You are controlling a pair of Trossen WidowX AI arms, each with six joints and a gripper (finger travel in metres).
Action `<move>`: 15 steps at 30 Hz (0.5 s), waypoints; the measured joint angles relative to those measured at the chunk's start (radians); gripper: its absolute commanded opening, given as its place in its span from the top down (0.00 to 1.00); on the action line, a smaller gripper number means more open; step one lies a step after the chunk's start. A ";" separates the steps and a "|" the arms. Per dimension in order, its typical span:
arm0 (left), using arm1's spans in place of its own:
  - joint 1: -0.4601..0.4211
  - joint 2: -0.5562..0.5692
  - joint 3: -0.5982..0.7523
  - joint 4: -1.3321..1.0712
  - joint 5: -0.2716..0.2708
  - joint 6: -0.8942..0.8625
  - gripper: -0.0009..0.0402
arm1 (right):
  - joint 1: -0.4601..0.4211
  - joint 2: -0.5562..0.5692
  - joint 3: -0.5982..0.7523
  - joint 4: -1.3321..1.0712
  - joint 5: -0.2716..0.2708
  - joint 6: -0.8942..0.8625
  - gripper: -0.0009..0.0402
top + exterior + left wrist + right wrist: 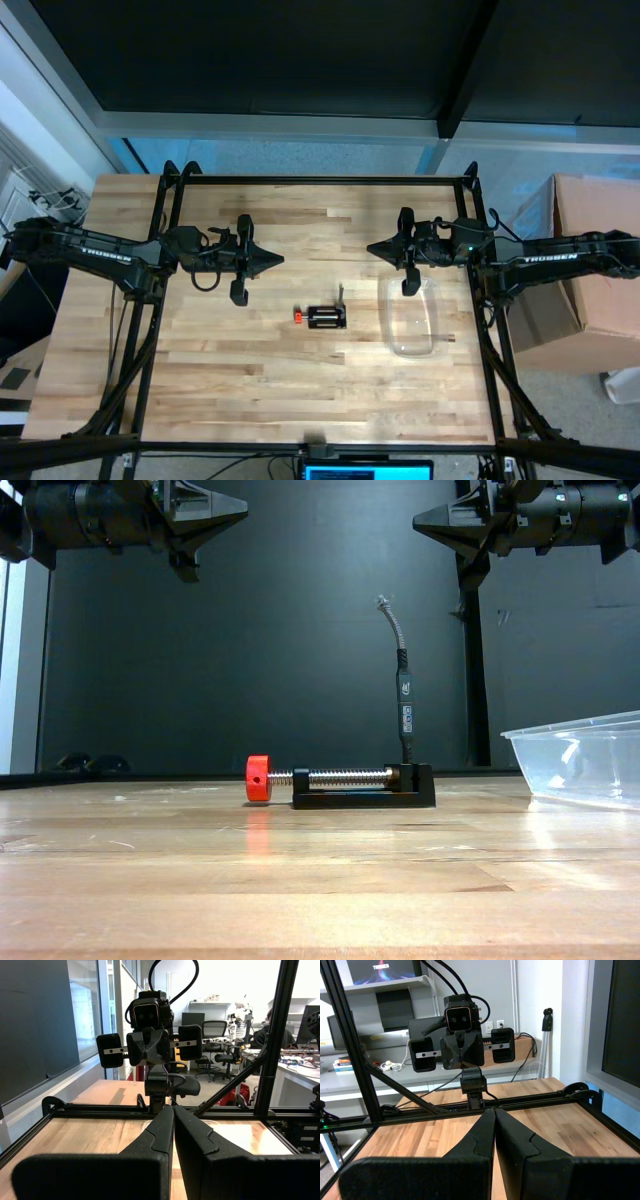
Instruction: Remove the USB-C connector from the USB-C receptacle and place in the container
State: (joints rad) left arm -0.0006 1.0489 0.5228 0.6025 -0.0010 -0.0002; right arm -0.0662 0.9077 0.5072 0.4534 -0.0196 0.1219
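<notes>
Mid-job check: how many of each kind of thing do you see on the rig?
Grippers: 2 (left gripper, right gripper, both shut, high above the table)
USB-C connector: 1, upright in its seat
Clamp: 1, red knob
Container: 1, clear
Total: 5

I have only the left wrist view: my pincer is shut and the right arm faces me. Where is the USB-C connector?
Observer: The connector stands upright in its seat in the clamp on the table. Neither pincer holds it.
Operator: How do the pincers lie to it?
Observer: Both hang high above it. The left pincer is left of the clamp and the right pincer, also shut, is right of it. Their tips face each other.
Operator: And the container?
Observer: The container sits on the table right of the clamp, apart from it.
</notes>
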 measured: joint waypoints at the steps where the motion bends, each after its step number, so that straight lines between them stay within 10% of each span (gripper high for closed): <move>1: 0.000 0.000 0.000 0.000 0.000 0.000 0.98 | 0.000 0.000 0.000 0.000 0.000 0.000 0.98; 15: 0.000 0.000 0.000 0.000 0.000 0.000 0.98 | 0.000 0.001 0.004 0.003 0.000 -0.002 0.98</move>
State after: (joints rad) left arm -0.0002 1.0492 0.5228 0.6025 -0.0010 -0.0002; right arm -0.0658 0.9085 0.5114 0.4561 -0.0200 0.1196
